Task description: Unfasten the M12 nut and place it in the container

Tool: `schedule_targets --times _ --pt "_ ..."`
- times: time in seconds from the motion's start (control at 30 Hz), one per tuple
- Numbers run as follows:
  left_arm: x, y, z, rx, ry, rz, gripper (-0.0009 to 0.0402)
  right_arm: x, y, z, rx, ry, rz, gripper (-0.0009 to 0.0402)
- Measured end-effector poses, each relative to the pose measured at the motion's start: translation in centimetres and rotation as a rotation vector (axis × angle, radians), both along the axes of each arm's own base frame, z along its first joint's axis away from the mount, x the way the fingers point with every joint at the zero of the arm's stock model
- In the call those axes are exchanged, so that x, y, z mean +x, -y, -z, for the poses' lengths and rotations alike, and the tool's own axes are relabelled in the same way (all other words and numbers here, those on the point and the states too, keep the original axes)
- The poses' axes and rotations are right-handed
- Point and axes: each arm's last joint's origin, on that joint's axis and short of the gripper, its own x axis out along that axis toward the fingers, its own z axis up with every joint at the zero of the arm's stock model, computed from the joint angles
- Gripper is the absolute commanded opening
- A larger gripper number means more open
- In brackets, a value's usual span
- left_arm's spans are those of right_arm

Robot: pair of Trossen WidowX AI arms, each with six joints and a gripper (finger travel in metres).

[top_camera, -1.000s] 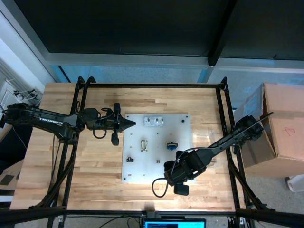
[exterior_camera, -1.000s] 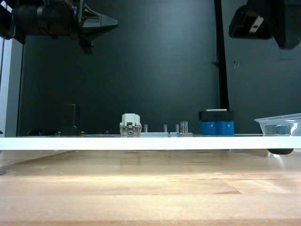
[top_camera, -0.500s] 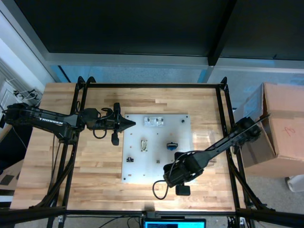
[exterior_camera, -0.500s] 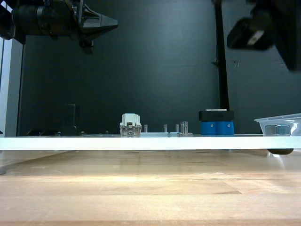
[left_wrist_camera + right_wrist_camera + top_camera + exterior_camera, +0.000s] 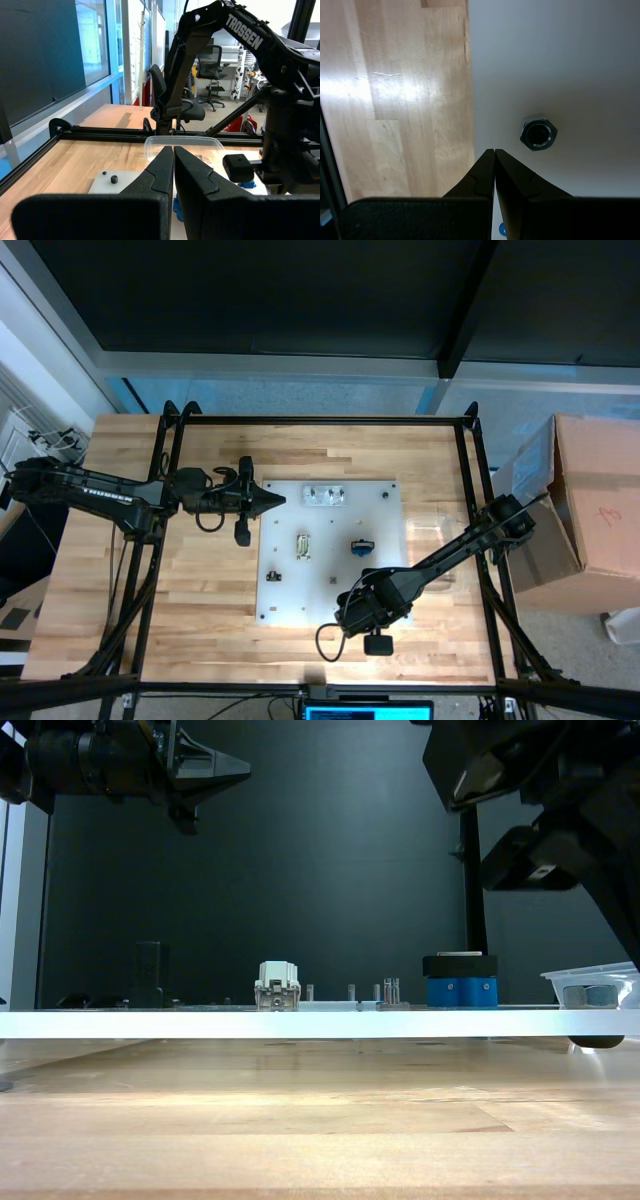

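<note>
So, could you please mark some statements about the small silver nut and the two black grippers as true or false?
1. The small silver hexagonal nut is held by the right gripper. False: it sits on the flat white board, apart from the gripper.
2. The right gripper is open. False: it is shut, holding nothing.
3. The left gripper is shut. True.
4. The left gripper hangs high above the board's left edge. True.
</note>
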Motion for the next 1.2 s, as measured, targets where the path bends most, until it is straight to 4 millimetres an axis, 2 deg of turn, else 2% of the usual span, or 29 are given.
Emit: schedule_targets --times 0.33,1.0,1.1,1.2 --pt "0.0 0.0 0.0 0.000 0.000 0.000 0.0000 0.0 0.5 0.7 -0.038 0.001 0.014 0.0000" --pt "0.0 0.0 0.0 0.000 -0.001 0.000 0.0000 0.1 0.8 0.3 -0.019 0.012 0.034 0.0000" --pt "0.0 0.0 0.0 0.000 0.000 0.000 0.0000 0.0 0.8 -0.2 -0.008 0.016 0.088 0.0000" --pt "0.0 0.0 0.0 0.000 0.000 0.000 0.0000 -0.1 0.8 -1.0 0.010 0.022 0.224 0.0009"
